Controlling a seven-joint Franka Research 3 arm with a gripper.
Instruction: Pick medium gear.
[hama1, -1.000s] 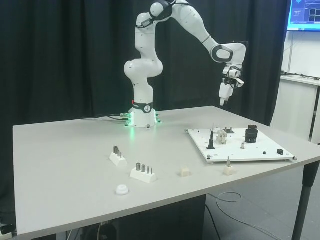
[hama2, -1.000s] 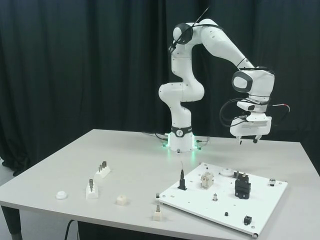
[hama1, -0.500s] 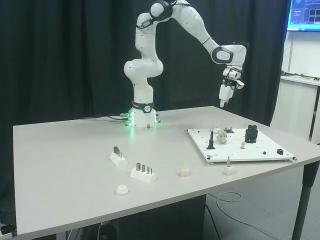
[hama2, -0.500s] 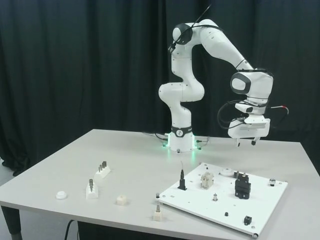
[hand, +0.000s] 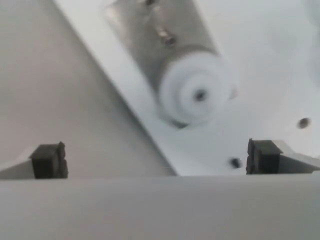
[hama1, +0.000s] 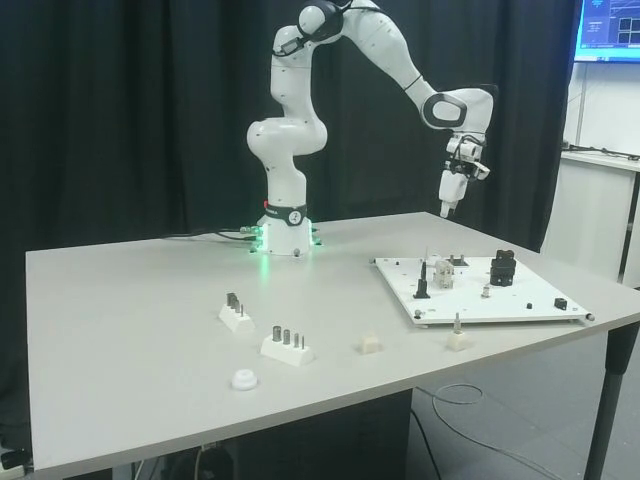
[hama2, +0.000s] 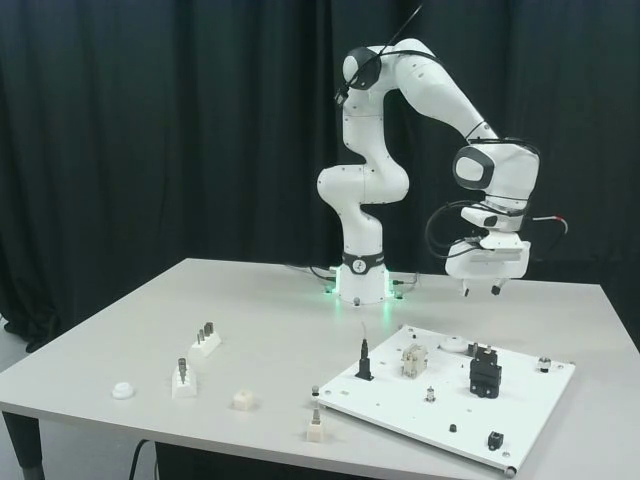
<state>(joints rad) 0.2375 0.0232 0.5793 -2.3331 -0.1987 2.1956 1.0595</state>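
The medium gear (hand: 197, 95) is a white toothed disc with a dark centre hole. It sits on a grey metal plate at the edge of the white board (hand: 260, 45). In the room views this gear (hama2: 453, 345) (hama1: 458, 261) lies near the board's far edge. My gripper (hand: 156, 159) is open, and nothing is between its black fingertips (hand: 48, 161). It hangs high above the table (hama2: 480, 291) (hama1: 447, 208), over the far side of the board and well above the gear.
The white board (hama2: 520, 420) carries a black block (hama2: 485, 375), a black post (hama2: 364, 368) and small fittings. On the grey table stand two white peg holders (hama2: 206, 340) (hama2: 183, 380), a small white round part (hama2: 123, 390), a small cube (hama2: 242, 400) and a peg block (hama2: 315, 428).
The arm's wrist and gripper have shifted a little toward the arm's base, leftward in the second room view. The fingers stay open and nothing on the table moved.
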